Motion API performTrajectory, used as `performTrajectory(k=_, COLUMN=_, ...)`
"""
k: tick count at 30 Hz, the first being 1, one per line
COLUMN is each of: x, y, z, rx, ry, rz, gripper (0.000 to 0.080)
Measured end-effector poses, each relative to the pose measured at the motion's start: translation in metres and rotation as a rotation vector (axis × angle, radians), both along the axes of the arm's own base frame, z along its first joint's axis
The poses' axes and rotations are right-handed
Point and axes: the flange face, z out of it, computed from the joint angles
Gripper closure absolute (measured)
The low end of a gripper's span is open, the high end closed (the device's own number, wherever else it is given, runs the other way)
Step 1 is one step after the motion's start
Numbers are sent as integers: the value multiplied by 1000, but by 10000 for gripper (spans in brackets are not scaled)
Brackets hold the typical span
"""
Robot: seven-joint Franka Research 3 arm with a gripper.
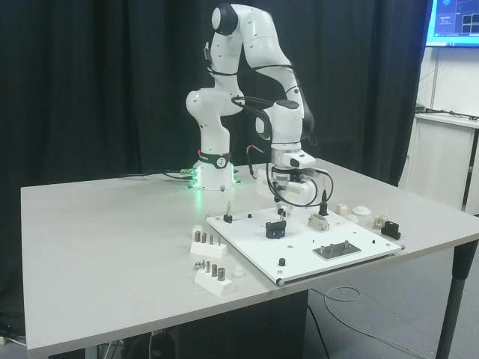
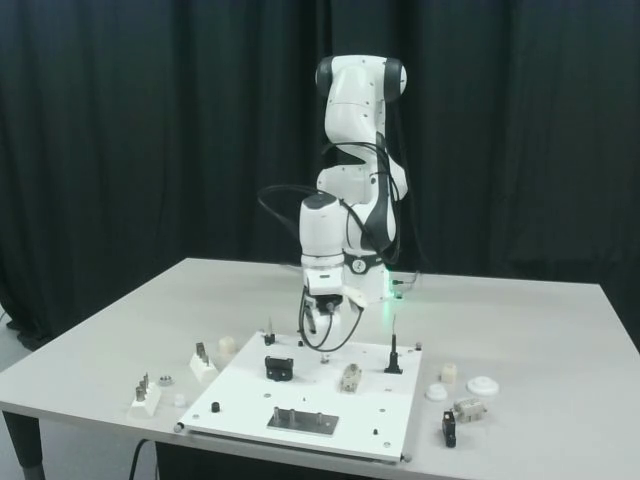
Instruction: Insert BNC.
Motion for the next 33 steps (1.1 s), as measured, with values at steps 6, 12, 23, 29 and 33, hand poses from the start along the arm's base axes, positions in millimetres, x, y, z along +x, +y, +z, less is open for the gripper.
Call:
performTrajectory(k=6, x=0, y=0, z=0, rx=6, ry=1, rz=-96, gripper=677)
performTrajectory(k=12, x=1, y=0, z=0, rx=7, ry=3, rz=-159, gripper=677)
performTrajectory(k=23, x=1, y=0, z=0, rx=9, ry=5, rz=-280, gripper=677)
performTrajectory(k=29, x=1, y=0, z=0, rx=11, ry=7, rz=-373, gripper=677)
performTrajectory(k=33, x=2, y=0, z=0, rx=11, ry=8, rz=-419, gripper=677)
